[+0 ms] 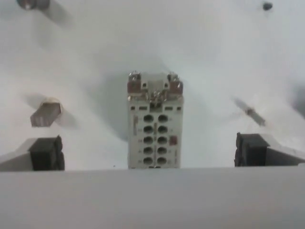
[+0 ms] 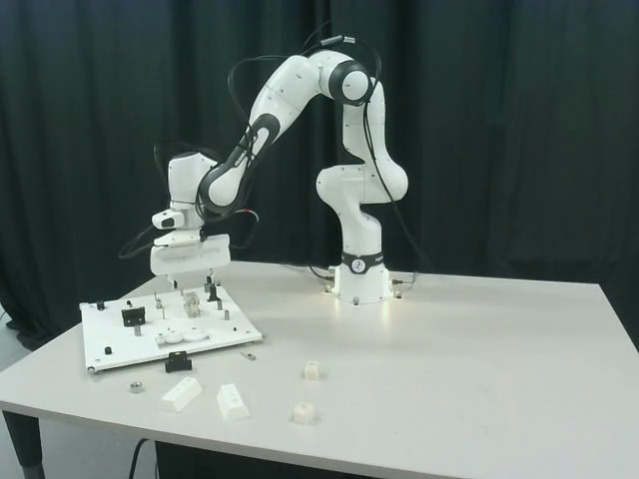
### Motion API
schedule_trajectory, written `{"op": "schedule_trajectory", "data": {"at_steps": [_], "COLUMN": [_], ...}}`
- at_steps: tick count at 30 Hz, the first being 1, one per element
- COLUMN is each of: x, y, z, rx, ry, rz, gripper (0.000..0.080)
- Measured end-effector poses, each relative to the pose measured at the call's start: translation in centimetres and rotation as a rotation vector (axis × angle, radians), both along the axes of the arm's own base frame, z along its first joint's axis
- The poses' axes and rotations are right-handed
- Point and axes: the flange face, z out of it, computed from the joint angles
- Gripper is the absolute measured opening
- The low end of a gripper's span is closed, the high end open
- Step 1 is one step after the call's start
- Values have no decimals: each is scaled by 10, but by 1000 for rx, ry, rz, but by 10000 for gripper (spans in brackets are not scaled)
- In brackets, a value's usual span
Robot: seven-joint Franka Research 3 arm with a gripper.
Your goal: Remove waterproof.
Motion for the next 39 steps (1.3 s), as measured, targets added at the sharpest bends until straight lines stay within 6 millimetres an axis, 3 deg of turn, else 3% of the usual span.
{"op": "schedule_trajectory", "data": {"at_steps": [15, 39], "x": [-14, -10], "y": [2, 4], "z": [-11, -20], "rx": [-21, -33], "ry": [6, -6], "rz": [11, 13], "gripper": [800, 800]}}
